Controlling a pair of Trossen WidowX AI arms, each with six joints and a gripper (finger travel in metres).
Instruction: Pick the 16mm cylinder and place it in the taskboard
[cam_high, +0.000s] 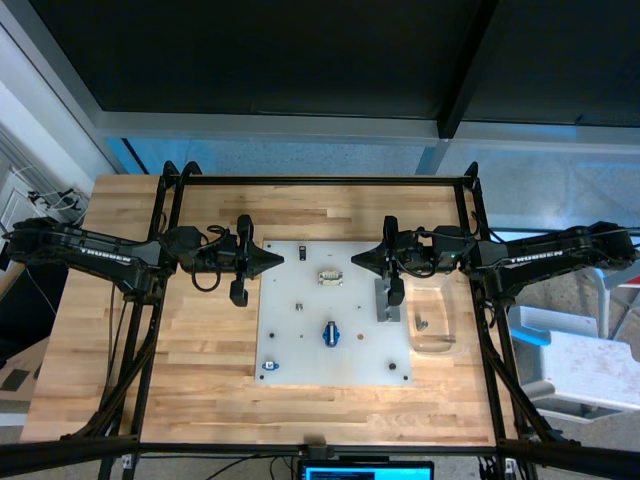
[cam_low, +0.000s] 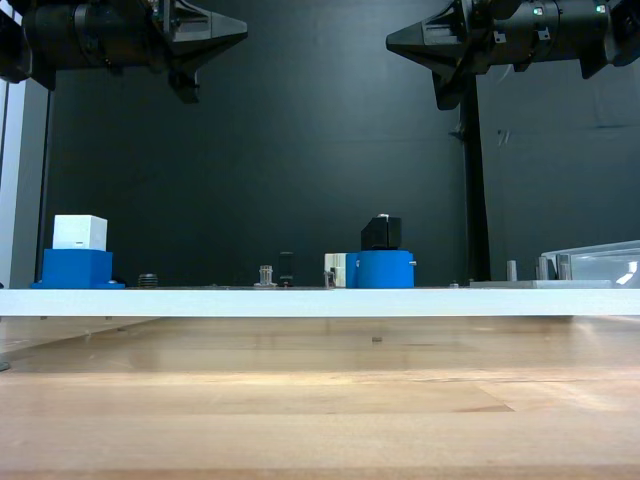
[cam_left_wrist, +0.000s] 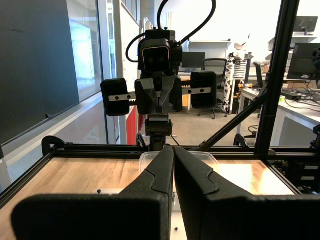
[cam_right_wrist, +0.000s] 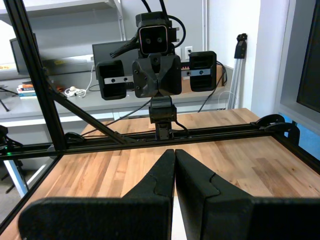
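Note:
The taskboard is a white square plate in the middle of the table, seen edge-on in the low view as the taskboard. A tiny grey peg, the 16mm cylinder, stands inside the clear tray to the board's right. My left gripper hovers shut and empty high over the board's far left edge. My right gripper hovers shut and empty over the far right part, facing the left one. Both grippers hang well above the board, left gripper and right gripper. Each wrist view shows shut fingers.
On the board stand a blue upright part, a grey block, a small connector and a blue-and-white piece. A black frame rims the wooden table. A screen sits at the near edge.

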